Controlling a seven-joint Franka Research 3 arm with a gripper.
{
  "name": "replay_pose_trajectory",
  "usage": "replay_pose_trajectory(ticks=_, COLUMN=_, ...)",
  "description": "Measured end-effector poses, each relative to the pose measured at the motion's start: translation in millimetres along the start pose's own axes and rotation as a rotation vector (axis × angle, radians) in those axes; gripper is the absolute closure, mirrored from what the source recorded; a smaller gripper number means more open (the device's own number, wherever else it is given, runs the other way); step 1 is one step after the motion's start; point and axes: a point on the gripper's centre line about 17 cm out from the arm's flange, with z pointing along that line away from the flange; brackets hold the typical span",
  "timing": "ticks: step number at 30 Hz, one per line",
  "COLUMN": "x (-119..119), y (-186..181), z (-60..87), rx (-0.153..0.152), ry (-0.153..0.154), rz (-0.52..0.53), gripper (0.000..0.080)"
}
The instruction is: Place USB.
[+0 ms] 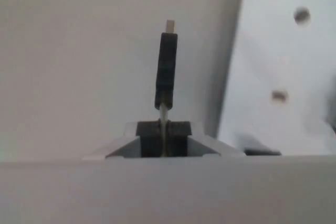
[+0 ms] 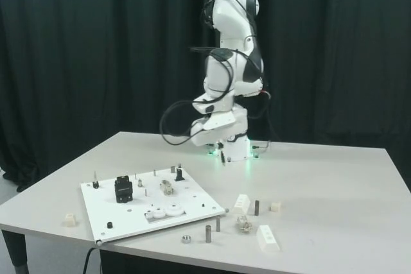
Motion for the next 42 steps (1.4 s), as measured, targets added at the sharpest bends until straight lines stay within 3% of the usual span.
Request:
replay_pose_trajectory(ticks=13, x=86.3, y=-51.3, z=-10.2, rx=-0.048, ry=0.108, rz=-0.053, gripper=0.078)
replay_pose_trajectory(ticks=24, x=156.8, y=-77.2, z=-9.5, rx=-0.084, ry=0.2, rz=-0.081, gripper=0.078)
replay_pose_trajectory(ticks=31, x=185.4, y=-88.6, z=-6.7, rx=-0.086, ry=0.224, rz=-0.081, gripper=0.078)
replay_pose_trajectory(ticks=42, x=209.4, y=-94.0, z=-3.3, rx=-0.08, ry=0.232, rz=-0.091, gripper=0.078)
